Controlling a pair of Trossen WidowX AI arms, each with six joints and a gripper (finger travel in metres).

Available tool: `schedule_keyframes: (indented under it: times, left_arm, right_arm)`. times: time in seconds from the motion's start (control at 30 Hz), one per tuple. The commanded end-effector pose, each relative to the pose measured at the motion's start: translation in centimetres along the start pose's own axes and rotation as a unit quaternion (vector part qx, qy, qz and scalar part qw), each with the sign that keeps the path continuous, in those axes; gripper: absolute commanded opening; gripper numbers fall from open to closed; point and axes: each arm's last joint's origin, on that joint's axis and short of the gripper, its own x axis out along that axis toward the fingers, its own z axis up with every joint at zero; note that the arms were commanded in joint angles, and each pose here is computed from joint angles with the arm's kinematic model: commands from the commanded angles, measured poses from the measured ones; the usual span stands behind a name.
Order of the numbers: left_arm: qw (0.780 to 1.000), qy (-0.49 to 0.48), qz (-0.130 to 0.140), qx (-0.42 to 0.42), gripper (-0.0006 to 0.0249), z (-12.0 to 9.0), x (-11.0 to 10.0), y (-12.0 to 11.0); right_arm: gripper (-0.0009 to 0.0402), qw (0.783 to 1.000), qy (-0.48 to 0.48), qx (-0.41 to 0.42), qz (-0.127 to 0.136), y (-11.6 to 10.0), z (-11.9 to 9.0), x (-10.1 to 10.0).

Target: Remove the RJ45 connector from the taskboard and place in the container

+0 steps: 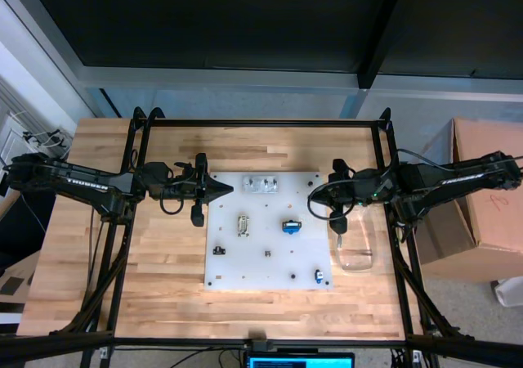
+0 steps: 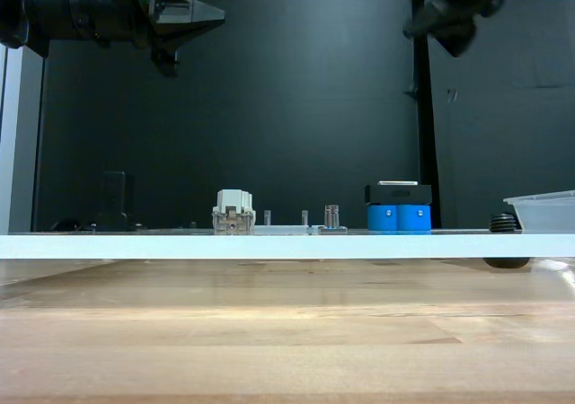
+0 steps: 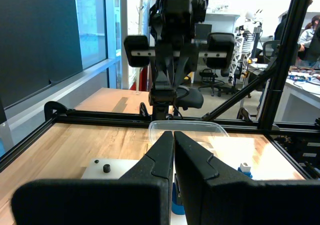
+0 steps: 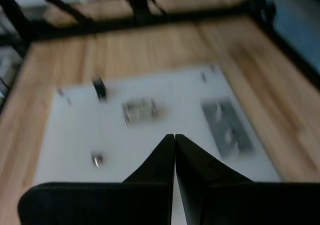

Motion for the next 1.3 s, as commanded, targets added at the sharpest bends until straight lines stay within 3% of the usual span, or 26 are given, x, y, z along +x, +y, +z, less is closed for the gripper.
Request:
schedule_keyframes:
  times: [0.03, 0.27, 0.4, 0.67, 1.3]
  left_arm:
    - [1.0, 0.0, 0.0, 0.0, 0.0, 0.0, 0.0, 0.0]
    - [1.0, 0.0, 0.0, 0.0, 0.0, 0.0, 0.0, 0.0]
    - [1.0, 0.0, 0.0, 0.0, 0.0, 0.0, 0.0, 0.0]
    - [1.0, 0.0, 0.0, 0.0, 0.0, 0.0, 0.0, 0.0]
    - [1.0, 0.0, 0.0, 0.0, 0.0, 0.0, 0.0, 0.0]
  right_arm:
    - [0.0, 0.998, -0.061, 0.001, 0.02, -1.1, 0.2, 0.6]
    - [0.0, 0.981, -0.181, 0.0, 0.061, -3.0, -1.1, 1.9]
    - [0.0, 0.978, -0.2, 0.003, 0.053, -3.6, -2.3, 2.4]
    - [0.0, 0.972, -0.224, 0.002, 0.065, -3.7, -3.6, 2.7]
    - [0.0, 0.974, -0.218, 0.008, 0.061, -3.8, -4.1, 2.9]
